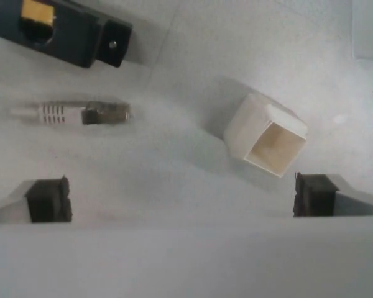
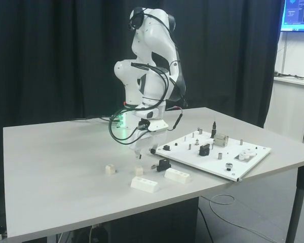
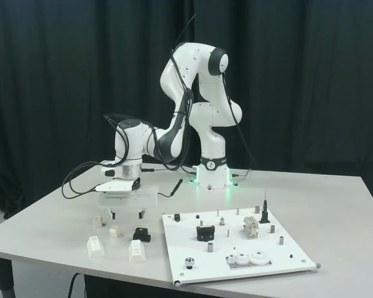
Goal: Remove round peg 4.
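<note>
Seen left to right in the second room view: small white blocks (image 3: 96,247) lower left on the grey surface (image 3: 336,205). Just above them, end effector (image 3: 127,215) hovering with fingers spread wide, nothing gripped (hollow white cap (image 1: 266,135) below it, wrist view). Right of centre, white board (image 3: 236,251) carrying the round pegs (image 3: 272,229), all upright in place; cannot tell which is peg 4.

White jointed arm (image 3: 199,118) – black cables looped alongside – green light at base (image 3: 212,177).
</note>
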Tool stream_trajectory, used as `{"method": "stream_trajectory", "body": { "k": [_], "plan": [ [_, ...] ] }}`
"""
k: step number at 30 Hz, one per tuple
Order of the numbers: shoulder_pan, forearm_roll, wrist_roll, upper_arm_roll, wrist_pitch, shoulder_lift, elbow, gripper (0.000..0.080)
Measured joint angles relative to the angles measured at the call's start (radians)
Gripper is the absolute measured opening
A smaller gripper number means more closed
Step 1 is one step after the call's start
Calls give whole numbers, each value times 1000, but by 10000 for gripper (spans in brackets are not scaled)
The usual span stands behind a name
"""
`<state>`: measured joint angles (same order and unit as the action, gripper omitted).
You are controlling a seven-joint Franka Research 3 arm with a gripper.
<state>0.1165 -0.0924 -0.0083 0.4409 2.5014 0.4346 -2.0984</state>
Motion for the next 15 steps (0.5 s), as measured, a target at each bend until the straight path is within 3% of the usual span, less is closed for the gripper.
{"method": "stream_trajectory", "body": {
  "k": [15],
  "plan": [
    [-5, 0, -6, -1, -33, 3, 27, 800]
  ]
}}
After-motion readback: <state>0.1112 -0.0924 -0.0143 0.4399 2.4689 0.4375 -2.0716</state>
